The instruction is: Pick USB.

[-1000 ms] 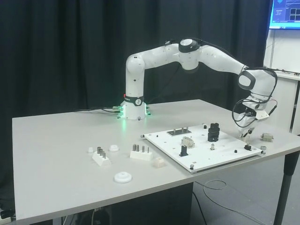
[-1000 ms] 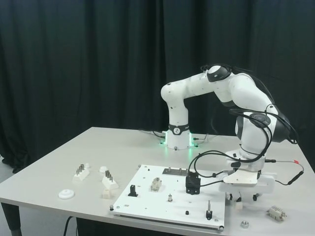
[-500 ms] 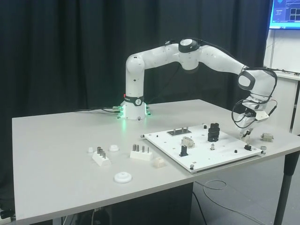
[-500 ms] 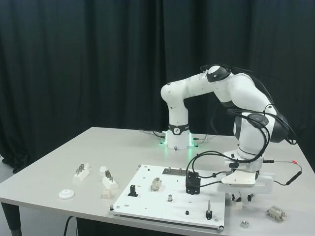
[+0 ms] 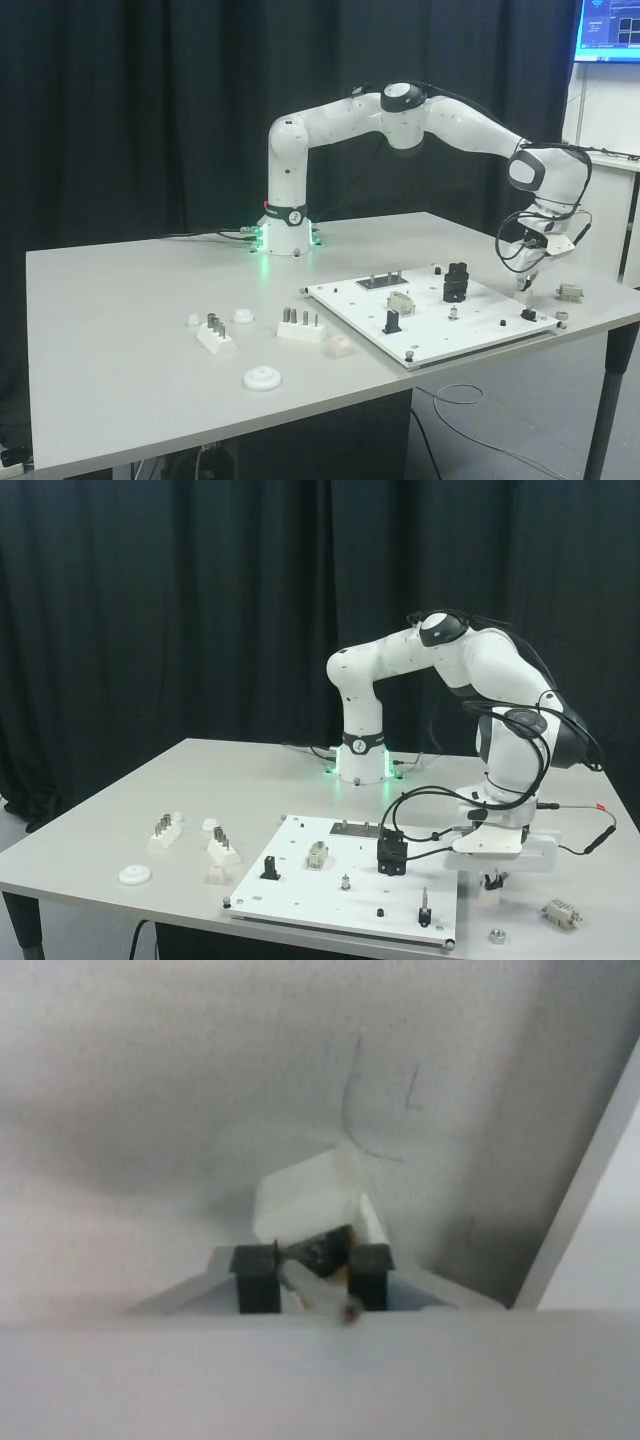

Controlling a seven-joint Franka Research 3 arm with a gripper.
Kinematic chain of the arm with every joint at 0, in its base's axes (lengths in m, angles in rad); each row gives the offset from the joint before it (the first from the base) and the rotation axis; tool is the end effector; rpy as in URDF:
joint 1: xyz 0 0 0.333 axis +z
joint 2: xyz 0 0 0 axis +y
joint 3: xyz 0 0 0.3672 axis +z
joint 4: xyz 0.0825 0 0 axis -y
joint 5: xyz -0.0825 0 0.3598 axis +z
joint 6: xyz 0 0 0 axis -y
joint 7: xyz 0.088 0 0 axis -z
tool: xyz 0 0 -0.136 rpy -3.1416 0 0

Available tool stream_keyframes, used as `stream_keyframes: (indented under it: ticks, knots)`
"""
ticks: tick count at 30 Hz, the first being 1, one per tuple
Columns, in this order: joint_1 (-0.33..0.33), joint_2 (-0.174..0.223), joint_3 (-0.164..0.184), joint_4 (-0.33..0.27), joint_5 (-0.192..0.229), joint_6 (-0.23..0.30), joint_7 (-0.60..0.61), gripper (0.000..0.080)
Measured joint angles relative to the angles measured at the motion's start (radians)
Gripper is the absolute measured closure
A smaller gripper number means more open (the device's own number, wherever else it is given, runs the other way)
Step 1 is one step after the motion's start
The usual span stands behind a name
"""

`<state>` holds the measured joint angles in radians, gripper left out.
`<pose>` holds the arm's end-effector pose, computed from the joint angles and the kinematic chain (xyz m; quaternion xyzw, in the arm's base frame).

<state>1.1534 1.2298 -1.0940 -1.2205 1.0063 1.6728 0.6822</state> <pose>0.6206 0.4014 0.2032 0.9538 -0.2831 -0.0784 0.0637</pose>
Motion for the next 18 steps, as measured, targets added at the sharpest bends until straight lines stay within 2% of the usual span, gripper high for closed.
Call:
stream_keyframes:
  ticks: [2,3,10,18]
  knots:
    - [0.0,-0.004,0.0,0.002,0.0,-0.003,0.0,0.0514]
    - [0.0,-0.007,0.0,0.002,0.0,-0.006,0.0,0.0692]
    - [0.0,-0.034,-0.005,0.003,-0.001,-0.032,0.001,0.0704]
    - [0.001,-0.057,-0.034,0.01,-0.001,-0.083,0.001,0.0704]
